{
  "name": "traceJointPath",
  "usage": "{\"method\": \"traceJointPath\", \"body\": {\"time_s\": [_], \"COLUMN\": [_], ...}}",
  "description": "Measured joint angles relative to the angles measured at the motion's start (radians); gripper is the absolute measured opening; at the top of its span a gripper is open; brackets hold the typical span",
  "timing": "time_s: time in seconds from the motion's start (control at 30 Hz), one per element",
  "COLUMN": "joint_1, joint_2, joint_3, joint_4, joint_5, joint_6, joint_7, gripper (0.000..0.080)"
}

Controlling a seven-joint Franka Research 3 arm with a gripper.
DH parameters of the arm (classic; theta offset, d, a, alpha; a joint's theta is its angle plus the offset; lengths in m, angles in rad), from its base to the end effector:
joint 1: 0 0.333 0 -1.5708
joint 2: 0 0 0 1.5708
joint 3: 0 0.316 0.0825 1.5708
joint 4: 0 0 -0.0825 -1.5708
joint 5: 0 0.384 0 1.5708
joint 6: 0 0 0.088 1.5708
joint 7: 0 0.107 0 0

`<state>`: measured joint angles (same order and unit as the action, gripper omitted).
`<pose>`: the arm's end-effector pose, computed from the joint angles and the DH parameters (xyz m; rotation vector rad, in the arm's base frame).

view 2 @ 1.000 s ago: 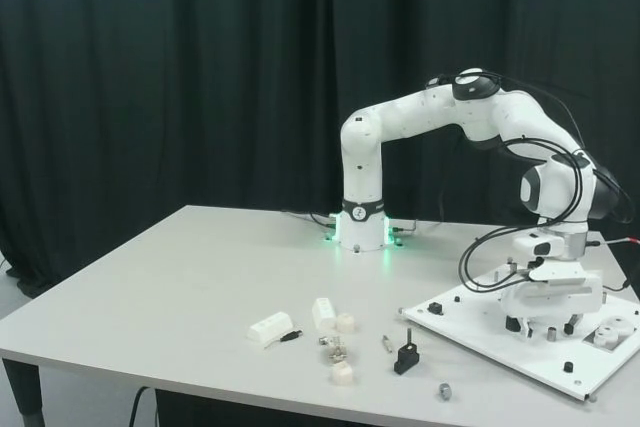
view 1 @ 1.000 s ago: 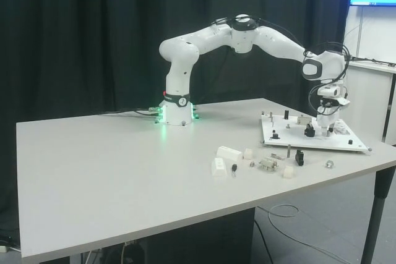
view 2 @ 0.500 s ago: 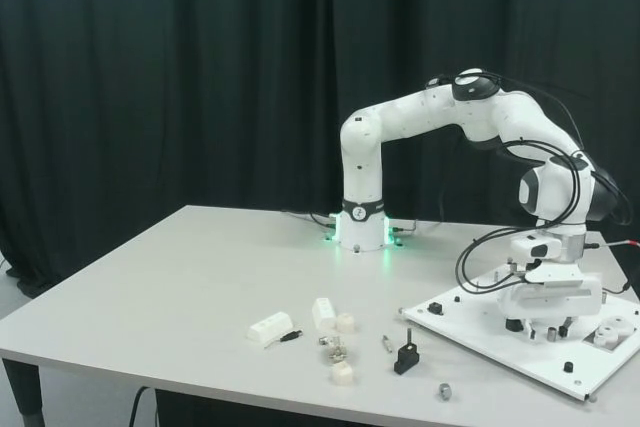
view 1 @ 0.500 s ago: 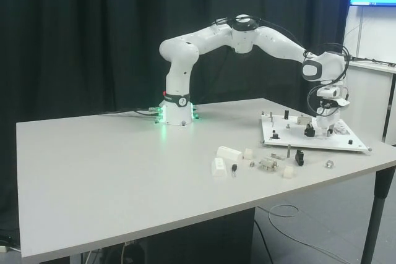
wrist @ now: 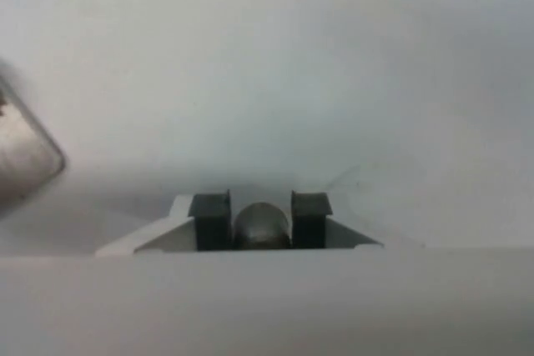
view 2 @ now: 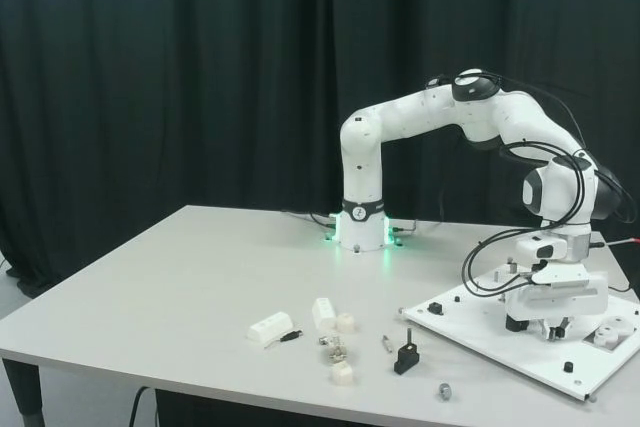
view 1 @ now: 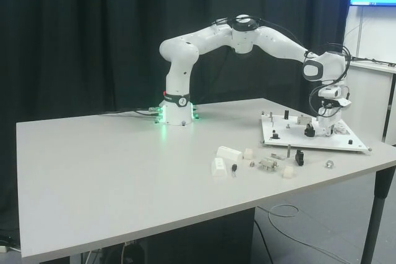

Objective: Remove round peg 4.

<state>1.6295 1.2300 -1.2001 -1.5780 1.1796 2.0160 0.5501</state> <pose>0.5058 0.4702 0.2076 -3.0802 0.5569 -0.1533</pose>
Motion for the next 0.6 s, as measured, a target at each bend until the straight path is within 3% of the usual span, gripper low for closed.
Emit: {"method": "traceJointPath", "body": {"time_s": [0.6], "joint_1": [-0.001], "joint_2": [-0.002], "joint_3": [0.001], "joint_4": [0.000], "joint_5": [-0.002], "joint_6": [-0.001], "joint_7": [0.000], "gripper": [0.0152]}}
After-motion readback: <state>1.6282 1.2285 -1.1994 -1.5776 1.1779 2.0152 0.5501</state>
